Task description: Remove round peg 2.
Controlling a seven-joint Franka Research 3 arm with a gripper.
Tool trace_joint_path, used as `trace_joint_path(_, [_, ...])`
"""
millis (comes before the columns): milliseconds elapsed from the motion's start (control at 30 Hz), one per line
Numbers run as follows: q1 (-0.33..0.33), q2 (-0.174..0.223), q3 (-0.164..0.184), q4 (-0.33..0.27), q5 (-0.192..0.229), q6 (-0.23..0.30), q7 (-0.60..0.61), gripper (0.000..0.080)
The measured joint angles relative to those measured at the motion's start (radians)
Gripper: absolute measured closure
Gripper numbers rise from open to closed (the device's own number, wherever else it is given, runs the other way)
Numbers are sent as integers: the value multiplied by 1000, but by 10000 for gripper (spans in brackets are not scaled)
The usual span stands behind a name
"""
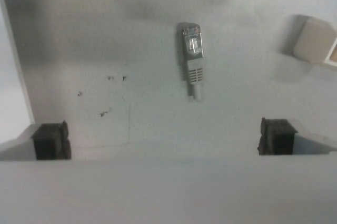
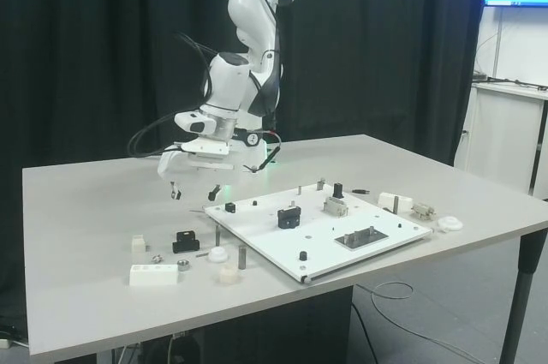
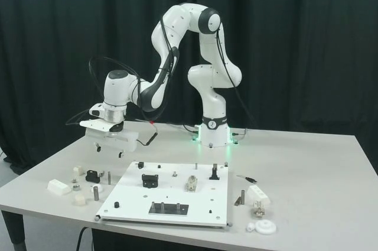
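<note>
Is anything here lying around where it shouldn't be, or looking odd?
Several small parts lie loose on the grey table off both ends of the white board, and a grey cable plug lies alone beneath the open gripper. Nothing looks broken or spilled.

White jointed robot arm, black rubber fingertips, grey flat table, white square board, grey network plug, black curtain, green base light.

The grey table carries a white board, the arm's base and scattered small parts.
</note>
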Motion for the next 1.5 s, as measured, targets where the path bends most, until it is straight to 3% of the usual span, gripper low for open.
trace_joint_path(867, [-3, 13, 17, 45, 0, -50, 0, 3])
trace_joint_path(1500, [-3, 13, 41, 92, 39, -99, 0, 3])
